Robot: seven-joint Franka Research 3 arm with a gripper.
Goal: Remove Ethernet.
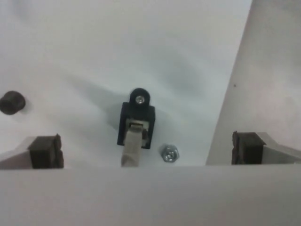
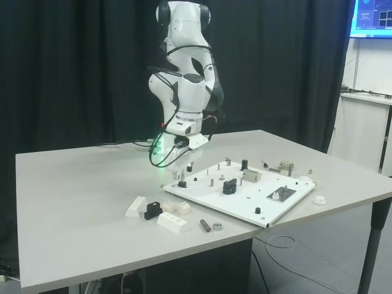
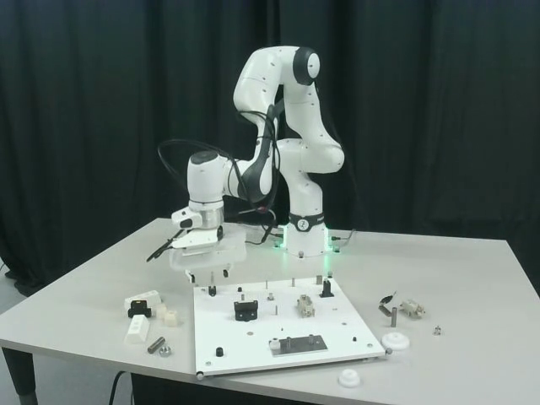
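Grey Ethernet plug [image 1: 131,149] sits between the spread end effector [image 1: 146,149] fingers.

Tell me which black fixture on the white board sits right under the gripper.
The black socket at the board's corner nearest the gripper, with the Ethernet plug still in it. The other black fixtures stand farther along the board.

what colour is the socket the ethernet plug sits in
Black socket, holding a grey plug; the wrist view shows it best.

grey table [image 3: 472,278] (bearing white board [image 3: 337,333])
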